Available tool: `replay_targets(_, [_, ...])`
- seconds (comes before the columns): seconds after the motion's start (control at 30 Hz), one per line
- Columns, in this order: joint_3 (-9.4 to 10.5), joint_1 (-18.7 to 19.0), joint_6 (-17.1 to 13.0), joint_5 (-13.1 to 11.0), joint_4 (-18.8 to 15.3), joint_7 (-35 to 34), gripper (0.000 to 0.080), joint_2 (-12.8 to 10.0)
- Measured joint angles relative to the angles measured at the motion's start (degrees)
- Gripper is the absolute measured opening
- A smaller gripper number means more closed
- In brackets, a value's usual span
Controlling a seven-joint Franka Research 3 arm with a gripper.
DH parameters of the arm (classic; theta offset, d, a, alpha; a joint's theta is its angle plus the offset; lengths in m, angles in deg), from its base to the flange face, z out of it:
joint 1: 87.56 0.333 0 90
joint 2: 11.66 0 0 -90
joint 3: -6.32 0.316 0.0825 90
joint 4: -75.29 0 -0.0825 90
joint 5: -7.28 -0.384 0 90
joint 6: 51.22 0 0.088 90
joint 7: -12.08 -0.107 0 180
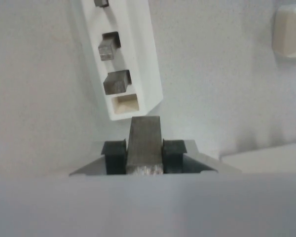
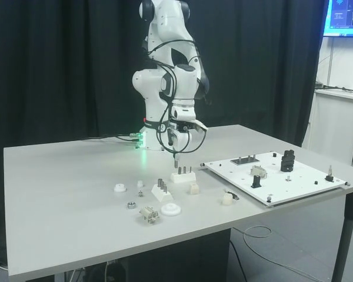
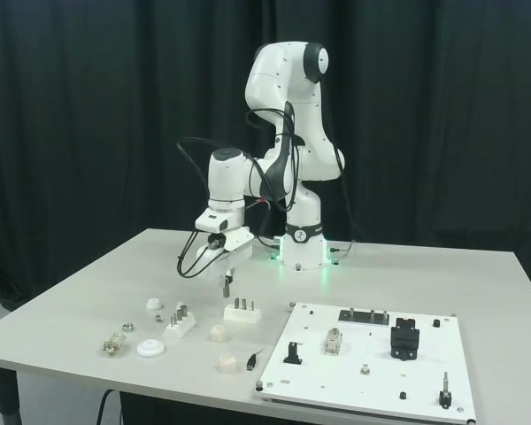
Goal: Insert square peg 4.
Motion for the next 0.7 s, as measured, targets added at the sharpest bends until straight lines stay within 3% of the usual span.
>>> replay_targets(0.7, [-0.21, -0.1, -1.6, 0.0, 0.2, 0.0, 0.0152, -0.1])
